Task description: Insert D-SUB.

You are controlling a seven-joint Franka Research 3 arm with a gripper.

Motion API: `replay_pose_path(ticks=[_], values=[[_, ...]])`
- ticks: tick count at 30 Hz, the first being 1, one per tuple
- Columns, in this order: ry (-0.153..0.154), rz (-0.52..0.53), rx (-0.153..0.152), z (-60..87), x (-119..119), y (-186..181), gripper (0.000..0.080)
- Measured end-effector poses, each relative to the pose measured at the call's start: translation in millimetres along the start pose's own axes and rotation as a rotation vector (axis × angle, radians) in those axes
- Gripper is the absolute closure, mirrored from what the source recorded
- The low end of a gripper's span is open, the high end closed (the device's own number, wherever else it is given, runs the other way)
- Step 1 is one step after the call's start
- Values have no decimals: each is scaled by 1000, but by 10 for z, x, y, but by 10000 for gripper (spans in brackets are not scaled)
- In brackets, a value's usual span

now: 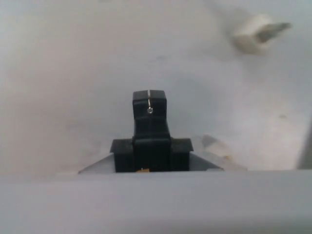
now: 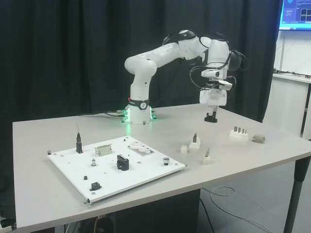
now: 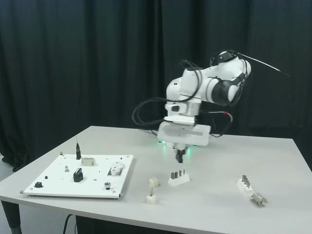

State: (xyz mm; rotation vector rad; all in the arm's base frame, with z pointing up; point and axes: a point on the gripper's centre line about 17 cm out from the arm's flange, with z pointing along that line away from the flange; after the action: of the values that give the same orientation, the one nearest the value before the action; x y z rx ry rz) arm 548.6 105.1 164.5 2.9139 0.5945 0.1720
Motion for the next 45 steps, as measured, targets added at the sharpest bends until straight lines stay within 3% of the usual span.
replay_pose_path(ticks=[20, 37, 45], values=[[-20, 23, -37, 99, -111, 1540, 655], [-74, 22, -61, 224, -545, 2632, 655], [-99, 31, -59, 277, -812, 3055, 655]])
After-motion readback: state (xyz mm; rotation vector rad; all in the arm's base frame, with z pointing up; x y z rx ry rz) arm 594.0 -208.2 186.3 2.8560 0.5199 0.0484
